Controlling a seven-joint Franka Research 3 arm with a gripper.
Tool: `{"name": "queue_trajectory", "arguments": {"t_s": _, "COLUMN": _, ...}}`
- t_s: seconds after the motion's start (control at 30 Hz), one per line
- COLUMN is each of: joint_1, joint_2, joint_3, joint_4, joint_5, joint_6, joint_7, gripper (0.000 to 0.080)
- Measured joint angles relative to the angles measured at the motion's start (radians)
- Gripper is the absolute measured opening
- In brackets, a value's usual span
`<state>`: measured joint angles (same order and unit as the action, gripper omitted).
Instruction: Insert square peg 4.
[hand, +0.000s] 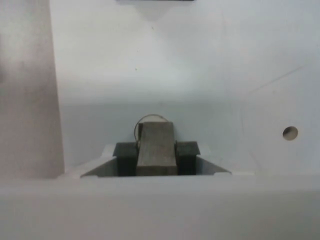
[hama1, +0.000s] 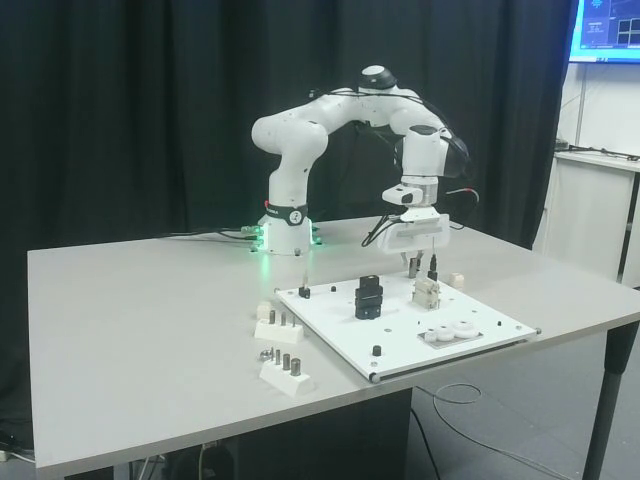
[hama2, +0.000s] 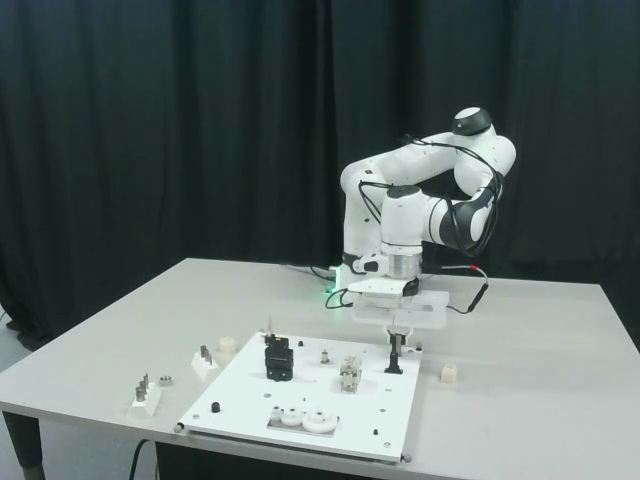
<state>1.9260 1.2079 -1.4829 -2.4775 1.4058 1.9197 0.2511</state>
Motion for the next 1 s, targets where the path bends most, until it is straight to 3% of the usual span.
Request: {"name": "queue_trajectory", "arguments": {"t_s": 1.0, "joint_1": -0.002, "joint_2": -0.004, "joint_3": 0.015, "joint_4": 0.002, "joint_5": 0.004, "joint_6": 0.007, "joint_7": 0.005, "gripper": 0.0155}}
